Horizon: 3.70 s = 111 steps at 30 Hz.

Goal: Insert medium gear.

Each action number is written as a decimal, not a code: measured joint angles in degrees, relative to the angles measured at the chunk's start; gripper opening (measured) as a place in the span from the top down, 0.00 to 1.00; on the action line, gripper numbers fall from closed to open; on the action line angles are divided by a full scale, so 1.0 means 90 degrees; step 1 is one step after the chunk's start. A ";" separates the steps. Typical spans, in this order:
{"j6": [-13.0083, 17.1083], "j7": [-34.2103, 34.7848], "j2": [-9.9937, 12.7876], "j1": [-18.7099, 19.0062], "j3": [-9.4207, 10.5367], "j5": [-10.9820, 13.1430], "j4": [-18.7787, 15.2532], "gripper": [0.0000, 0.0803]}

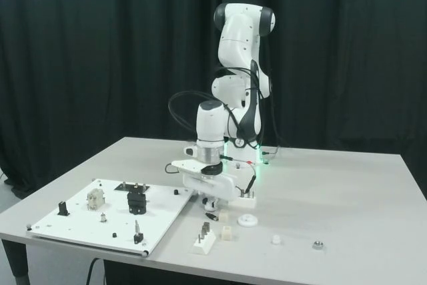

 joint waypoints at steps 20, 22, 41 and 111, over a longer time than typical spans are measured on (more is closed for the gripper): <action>-0.0122 -0.0003 -0.0152 0.0000 0.0000 0.0000 0.0000 0.65; -0.0124 -0.0003 -0.0156 0.0000 0.0000 0.0000 0.0000 0.65; -0.0130 -0.0003 -0.0185 0.0000 -0.0001 0.0000 -0.0001 0.65; -0.0393 -0.1445 -0.1298 -0.0258 -0.2585 -0.0766 0.0519 0.65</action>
